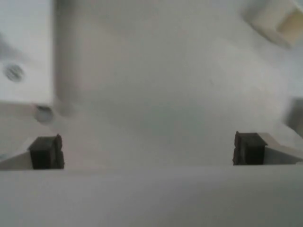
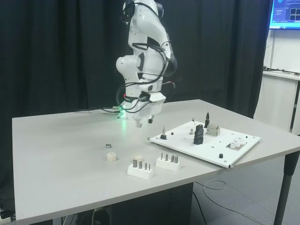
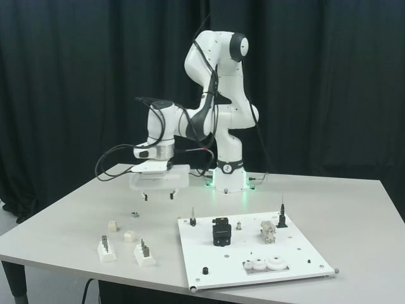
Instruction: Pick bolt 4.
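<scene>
Wrist view: the gripper (image 1: 147, 150) hangs released, two black pads (image 1: 46, 152) wide apart over bare grey table (image 1: 165, 94).

First room view: two white bolt holders (image 2: 140, 169) near the front edge; which pin is bolt 4 is unclear.

Second room view: one white board (image 3: 253, 253).

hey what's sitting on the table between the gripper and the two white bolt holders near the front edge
In the second room view, between the gripper and the bolt holders, lie a small nut and two small white blocks; otherwise bare table.
</scene>
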Robot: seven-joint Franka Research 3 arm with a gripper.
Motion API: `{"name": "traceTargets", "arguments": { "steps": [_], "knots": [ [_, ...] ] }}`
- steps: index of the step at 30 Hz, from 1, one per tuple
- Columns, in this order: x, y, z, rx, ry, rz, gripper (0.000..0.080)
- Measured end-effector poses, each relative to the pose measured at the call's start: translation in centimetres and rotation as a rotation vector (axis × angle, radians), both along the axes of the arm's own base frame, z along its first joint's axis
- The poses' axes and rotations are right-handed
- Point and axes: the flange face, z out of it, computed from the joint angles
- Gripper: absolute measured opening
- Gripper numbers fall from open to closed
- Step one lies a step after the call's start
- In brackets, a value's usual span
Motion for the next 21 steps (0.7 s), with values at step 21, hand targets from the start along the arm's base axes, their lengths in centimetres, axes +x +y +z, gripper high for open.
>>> {"name": "traceTargets", "arguments": {
  "steps": [21],
  "knots": [
    [-4.6, -9.5, -3.4, -0.021, 0.06, 0.035, 0.08]
  ]
}}
